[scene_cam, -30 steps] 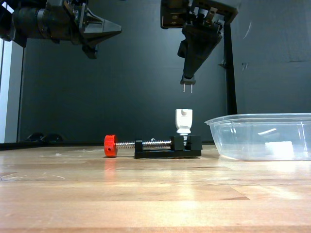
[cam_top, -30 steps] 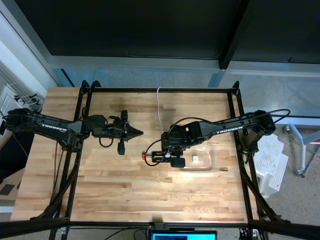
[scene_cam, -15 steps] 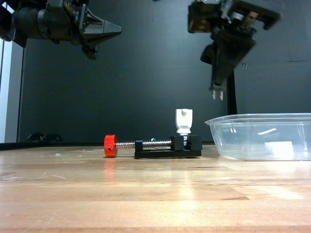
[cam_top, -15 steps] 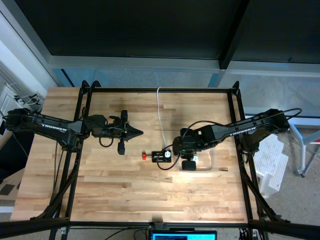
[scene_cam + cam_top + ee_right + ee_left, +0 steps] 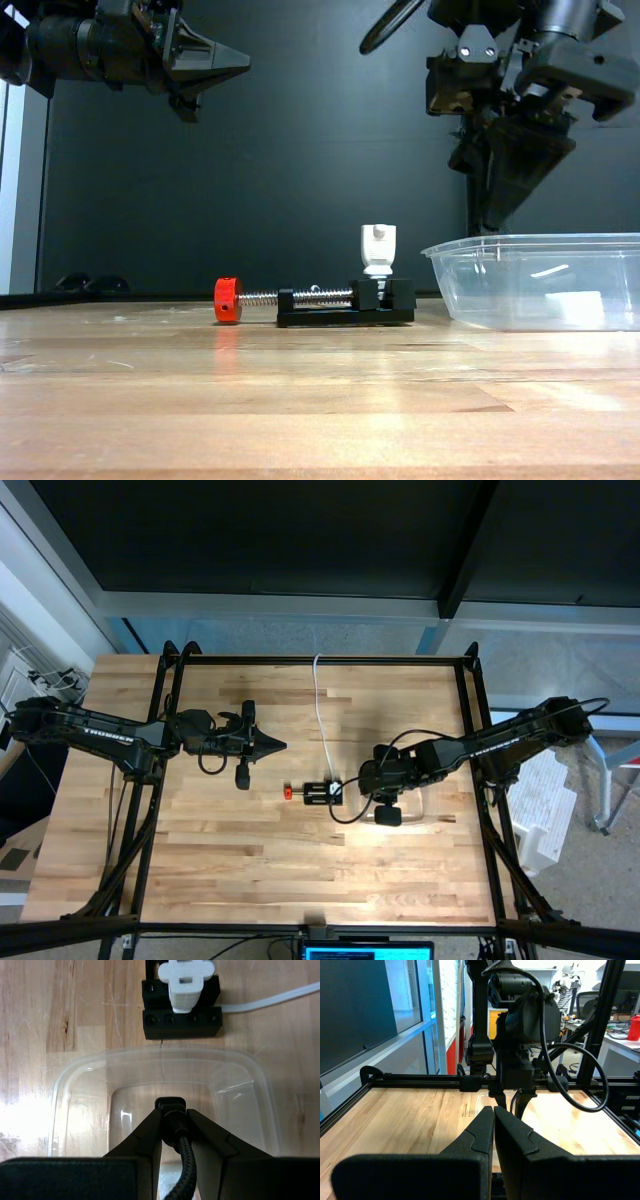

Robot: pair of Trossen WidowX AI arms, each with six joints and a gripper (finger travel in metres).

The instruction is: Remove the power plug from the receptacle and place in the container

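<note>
Your right pincer (image 5: 174, 1113), gripping the power plug (image 5: 171, 1105), has swung from the receptacle (image 5: 378, 247) down over the container (image 5: 520, 300) at the low view's lower right, ready to release; your left pincer (image 5: 241, 62) hangs closed at upper left.

Items counted:

- One wooden table (image 5: 200, 860).
- One shallow clear plastic tray (image 5: 530, 290).
- Two black grippers: left gripper (image 5: 280, 746) aloft over the table's left half, right gripper (image 5: 489, 226) over the tray.
- One small black power plug (image 5: 170, 1106).
- One white socket block (image 5: 378, 245).
- One thin white cord (image 5: 320, 705).
- One black vise with a red knob (image 5: 345, 300).
</note>
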